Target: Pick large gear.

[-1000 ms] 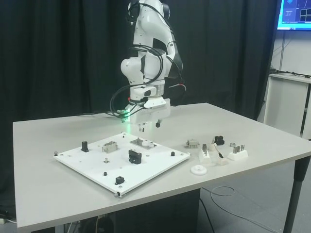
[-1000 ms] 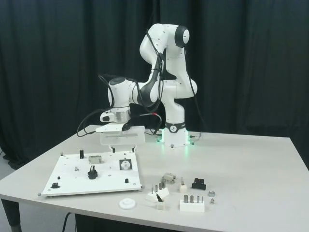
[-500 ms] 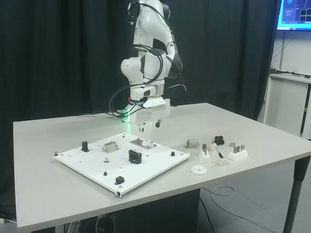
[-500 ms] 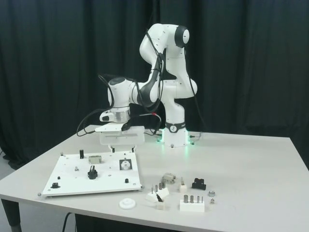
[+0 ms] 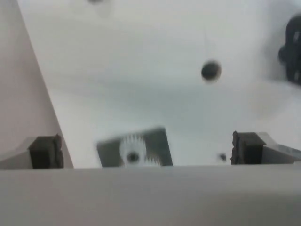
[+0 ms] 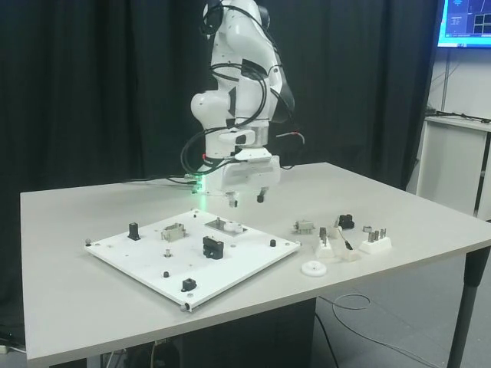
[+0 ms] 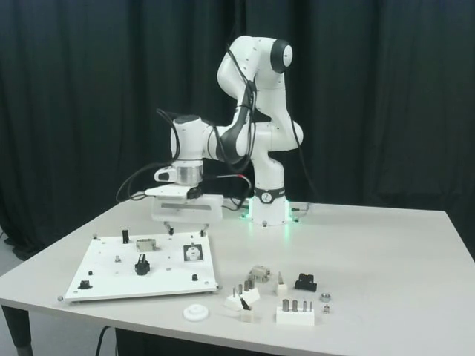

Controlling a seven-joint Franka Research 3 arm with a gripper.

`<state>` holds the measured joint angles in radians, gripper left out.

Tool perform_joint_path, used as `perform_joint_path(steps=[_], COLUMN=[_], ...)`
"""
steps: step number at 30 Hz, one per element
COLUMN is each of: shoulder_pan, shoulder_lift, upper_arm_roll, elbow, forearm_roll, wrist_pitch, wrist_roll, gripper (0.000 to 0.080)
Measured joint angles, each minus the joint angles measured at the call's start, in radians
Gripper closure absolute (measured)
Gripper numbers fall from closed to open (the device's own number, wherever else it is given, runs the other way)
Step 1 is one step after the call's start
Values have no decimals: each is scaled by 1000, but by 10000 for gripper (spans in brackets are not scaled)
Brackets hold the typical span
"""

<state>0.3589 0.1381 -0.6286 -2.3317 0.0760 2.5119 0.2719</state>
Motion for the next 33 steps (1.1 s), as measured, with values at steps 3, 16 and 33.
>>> perform_joint_path(steps=[3, 16, 33], shoulder_pan=[3, 4, -1], shoulder_lift=[9, 136, 325], upper_arm_roll=[16, 81, 110], elbow=[14, 162, 383], forearm_roll=[4, 65, 250], wrist_pitch=[27, 74, 27], wrist_roll=[35, 170, 345], gripper=[3, 3, 3])
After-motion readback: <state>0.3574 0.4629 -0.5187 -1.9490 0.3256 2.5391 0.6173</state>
